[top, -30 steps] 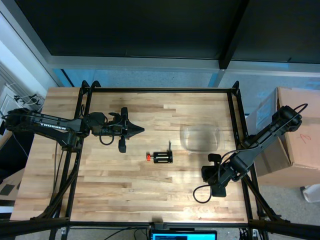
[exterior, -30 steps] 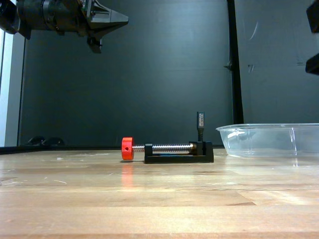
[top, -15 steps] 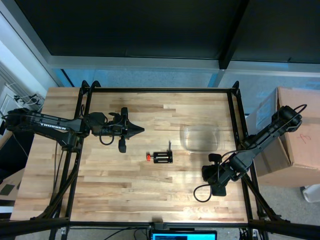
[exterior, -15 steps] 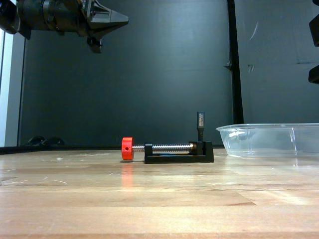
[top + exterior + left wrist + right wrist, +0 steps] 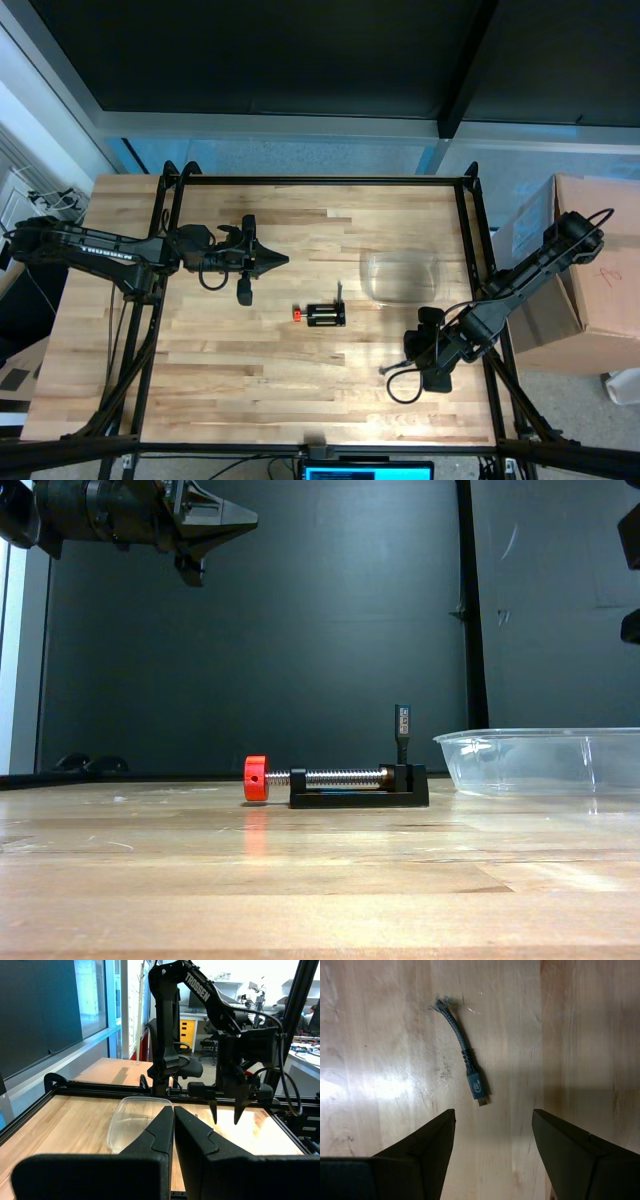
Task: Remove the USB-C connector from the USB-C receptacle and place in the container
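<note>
1. Pale wood plank counter (image 5: pixel 250 380) inside a black rail frame (image 5: pixel 320 181), with a dark wall panel behind it. A cardboard box (image 5: pixel 600 280) sits off the right edge. The left wrist view shows windows and a workshop beyond.
2. Count: 2 arms, 2 pincers, 1 clamp, 1 container, 1 USB-C connector, 1 box.
3. The clamp (image 5: pixel 350 785) sits mid-counter with its red knob (image 5: pixel 255 778) to the left. A dark upright piece (image 5: pixel 402 725) stands at its right end.
4. The clear container (image 5: pixel 530 732) is just right of the clamp, and nothing is visible inside it.
5. The USB-C connector (image 5: pixel 476 1086), on a short braided stub with a frayed end, lies flat and free on the wood. It is clear of both the clamp and the container.
6. Right pincer (image 5: pixel 493 1117): over the near-right of the counter, pointing down, fingers spread wide and holding nothing. The connector is on the wood below it, untouched.
7. Left pincer (image 5: pixel 283 261): held high over the left-centre of the counter, pointing right, well apart from the clamp. Its fingers are pressed together with nothing between them.
8. Versus 1 s ago: the right arm has shifted slightly over the near-right corner. The left arm, clamp and container are unchanged. Can't tell if the connector moved
</note>
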### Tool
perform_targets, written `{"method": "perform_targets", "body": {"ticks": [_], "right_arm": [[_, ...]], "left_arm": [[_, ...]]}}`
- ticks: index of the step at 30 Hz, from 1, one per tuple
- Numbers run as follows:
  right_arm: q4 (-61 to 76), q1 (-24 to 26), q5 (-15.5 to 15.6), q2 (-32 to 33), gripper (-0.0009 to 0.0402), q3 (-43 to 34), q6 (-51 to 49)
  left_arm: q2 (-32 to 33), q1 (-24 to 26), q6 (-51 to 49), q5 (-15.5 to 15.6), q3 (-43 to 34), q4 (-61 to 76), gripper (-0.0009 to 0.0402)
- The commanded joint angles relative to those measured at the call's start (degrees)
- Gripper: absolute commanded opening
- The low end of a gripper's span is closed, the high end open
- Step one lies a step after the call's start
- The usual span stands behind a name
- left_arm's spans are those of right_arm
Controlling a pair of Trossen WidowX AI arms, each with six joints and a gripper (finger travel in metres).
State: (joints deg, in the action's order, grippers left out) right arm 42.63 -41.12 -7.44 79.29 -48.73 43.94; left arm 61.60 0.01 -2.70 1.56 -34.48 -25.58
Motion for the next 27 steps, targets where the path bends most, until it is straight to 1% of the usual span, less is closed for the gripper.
{"method": "perform_targets", "body": {"ticks": [1, 8, 11, 21, 24, 27], "right_arm": [[2.21, 0.0, -0.04, -0.02, 0.0216, -2.84, 0.11], [9.18, 0.0, -0.55, 0.0, 0.0206, -10.8, 0.24], [10.25, 0.0, -0.57, 0.0, 0.0203, -12.63, 0.42], [11.15, 0.0, -0.5, 0.0, 0.0204, -13.31, 0.42], [10.56, 0.0, -0.52, 0.17, 0.0204, -13.31, -1.55], [9.75, 0.13, -0.46, 2.05, 0.0204, -14.05, -5.53]], "left_arm": [[0.0, -0.02, 0.0, 0.0, -0.02, 0.0, 0.0], [0.0, -0.02, 0.0, 0.0, -0.02, 0.0, 0.0], [0.0, 0.0, 0.0, 0.0, -0.02, 0.0, 0.0], [0.0, 0.0, 0.0, 0.0, -0.02, 0.0, 0.0], [0.0, 0.0, 0.0, 0.0, -0.02, 0.0, 0.0], [0.0, 0.0, 0.0, 0.0, -0.02, -0.02, 0.0]]}}
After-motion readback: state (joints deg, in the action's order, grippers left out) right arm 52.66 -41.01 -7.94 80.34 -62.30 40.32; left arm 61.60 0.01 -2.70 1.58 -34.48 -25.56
